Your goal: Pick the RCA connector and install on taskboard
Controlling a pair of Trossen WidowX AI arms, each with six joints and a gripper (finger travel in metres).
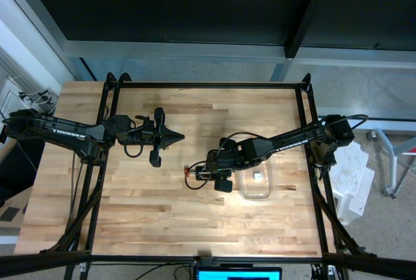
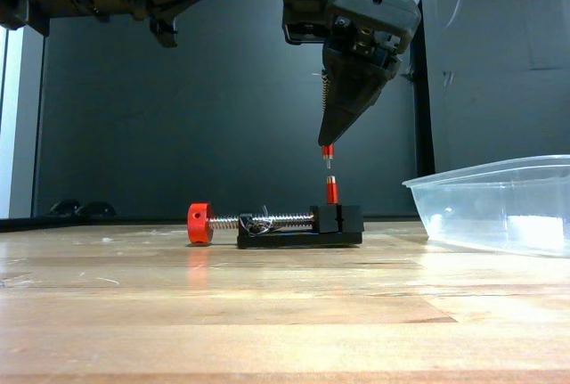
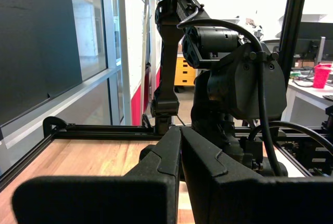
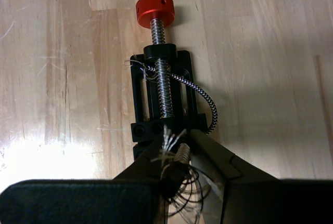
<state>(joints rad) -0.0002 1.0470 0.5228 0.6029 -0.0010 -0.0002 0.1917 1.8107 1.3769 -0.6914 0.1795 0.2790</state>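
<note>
The left tool (image 1: 181, 137) hangs parked at left, closed on nothing. On the wooden worktop (image 2: 267, 313) sits the small black rectangular taskboard (image 2: 298, 228). Just above its red upright socket (image 2: 331, 191), the right tool (image 2: 328, 141) grips the red-tipped metal RCA connector (image 2: 328, 154) (nearly lined up). Insertion is in hand, I'd judge: next, a plumb descent.

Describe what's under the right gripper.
The taskboard, its red post below the RCA connector the right gripper holds, not touching. In the wrist view its fingers cover that post. The left gripper hangs shut, far left.
</note>
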